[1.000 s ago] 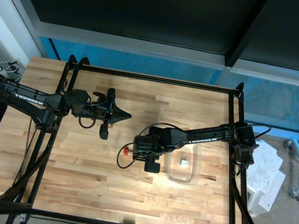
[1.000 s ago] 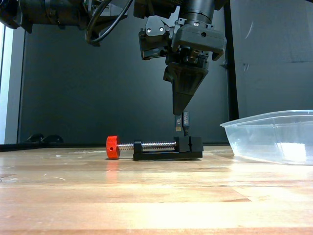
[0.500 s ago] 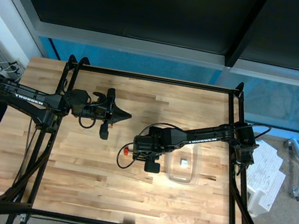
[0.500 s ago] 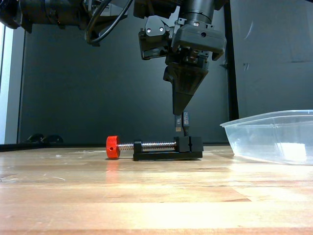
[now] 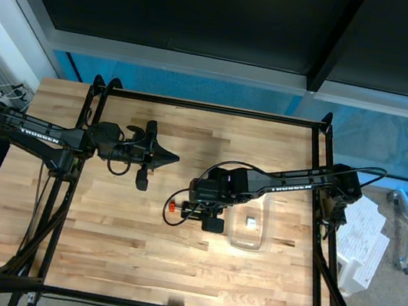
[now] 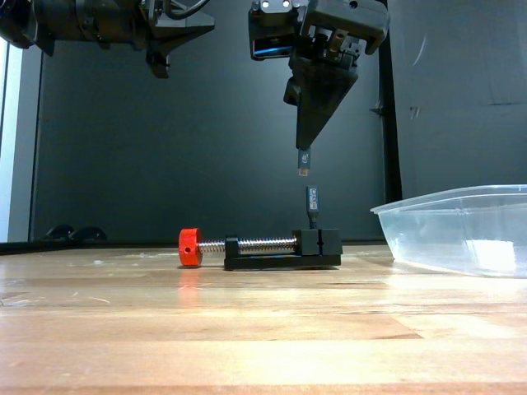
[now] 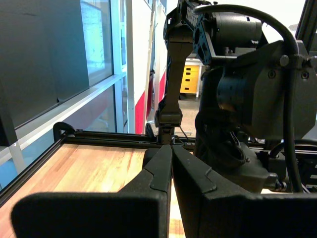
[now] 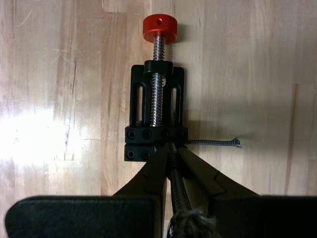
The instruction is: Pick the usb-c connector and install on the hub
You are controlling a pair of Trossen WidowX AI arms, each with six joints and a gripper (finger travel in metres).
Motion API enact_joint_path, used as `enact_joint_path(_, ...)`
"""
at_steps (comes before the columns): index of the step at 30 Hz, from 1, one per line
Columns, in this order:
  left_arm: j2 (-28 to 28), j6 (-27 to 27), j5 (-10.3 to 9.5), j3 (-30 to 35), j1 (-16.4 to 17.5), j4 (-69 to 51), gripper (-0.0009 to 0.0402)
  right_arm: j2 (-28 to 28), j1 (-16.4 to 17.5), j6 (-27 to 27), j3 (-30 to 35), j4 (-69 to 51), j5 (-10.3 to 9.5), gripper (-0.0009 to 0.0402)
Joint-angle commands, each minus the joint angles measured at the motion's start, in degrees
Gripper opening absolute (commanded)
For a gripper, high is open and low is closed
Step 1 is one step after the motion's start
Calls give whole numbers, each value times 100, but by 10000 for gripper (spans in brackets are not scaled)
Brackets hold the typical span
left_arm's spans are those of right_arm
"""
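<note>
Usb-c connector (image 6: pixel 303 163) pinched by right gripper (image 6: pixel 303 151), hanging above hub (image 6: pixel 319 243), clear of its grey pin (image 6: pixel 311 202). Left gripper (image 5: pixel 174 158) pressed together, over left side of table (image 5: pixel 96 248).

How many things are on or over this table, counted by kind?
grippers: 2, left gripper parked at left, right gripper above the hub
hub: 1
usb-c connector: 1, in right gripper's fingers
clear tray: 1
silver square piece: 1, in tray
total: 6

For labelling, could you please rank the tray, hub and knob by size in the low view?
Clear tray (cropped)
hub
knob
Right gripper holds the usb-c connector above the hub; left gripper parked at left.
</note>
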Motion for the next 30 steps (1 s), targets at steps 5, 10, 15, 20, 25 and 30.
enact_joint_path(5, 0, 2, 0, 0, 0, 0, 0, -46, 0, 2, 4, -37, -4, 0)
enact_joint_path(10, 0, 2, 2, 0, 0, 0, 0, -37, 2, 4, 4, -37, -2, 0)
enact_joint_path(15, 0, 2, 2, 0, 2, 0, 0, -35, 4, 7, 4, -33, -2, 0)
enact_joint_path(20, 0, 2, 2, 0, 2, 0, 0, -33, 37, 26, 0, -55, -2, 0)
enact_joint_path(25, 0, 2, 2, 0, 2, 0, 0, -33, 72, 68, -31, -59, 0, 0)
enact_joint_path(30, 0, 2, 2, 0, 0, 0, 0, -33, 92, 68, -72, -50, -4, 0)
